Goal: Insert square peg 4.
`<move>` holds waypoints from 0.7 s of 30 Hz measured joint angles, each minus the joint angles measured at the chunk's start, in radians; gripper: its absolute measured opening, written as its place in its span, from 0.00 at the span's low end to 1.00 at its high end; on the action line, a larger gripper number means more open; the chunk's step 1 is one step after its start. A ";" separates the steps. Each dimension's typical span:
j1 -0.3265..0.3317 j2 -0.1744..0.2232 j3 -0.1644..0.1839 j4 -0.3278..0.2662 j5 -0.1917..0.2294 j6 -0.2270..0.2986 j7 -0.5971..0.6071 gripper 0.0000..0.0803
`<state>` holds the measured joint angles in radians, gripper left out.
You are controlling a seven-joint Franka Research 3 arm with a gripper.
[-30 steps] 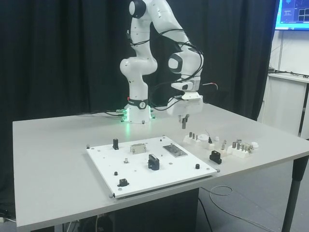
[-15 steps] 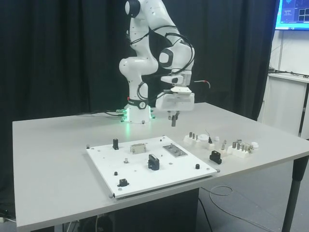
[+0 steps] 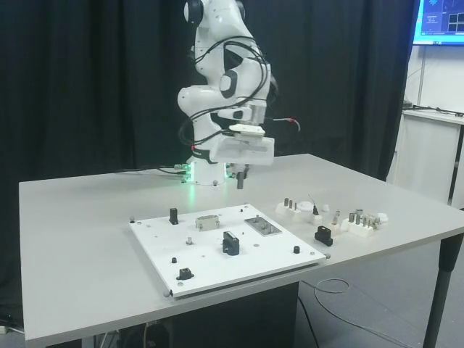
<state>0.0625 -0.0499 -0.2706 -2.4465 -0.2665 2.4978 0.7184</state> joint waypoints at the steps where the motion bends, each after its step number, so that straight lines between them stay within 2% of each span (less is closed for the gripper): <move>1: -0.010 0.000 -0.001 0.001 0.000 0.007 0.004 0.19; 13: -0.116 0.005 -0.006 0.006 0.002 0.089 0.135 0.19; 21: -0.158 0.027 -0.021 0.025 0.002 0.122 0.246 0.19</move>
<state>-0.0955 -0.0233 -0.2913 -2.4214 -0.2648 2.6196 0.9648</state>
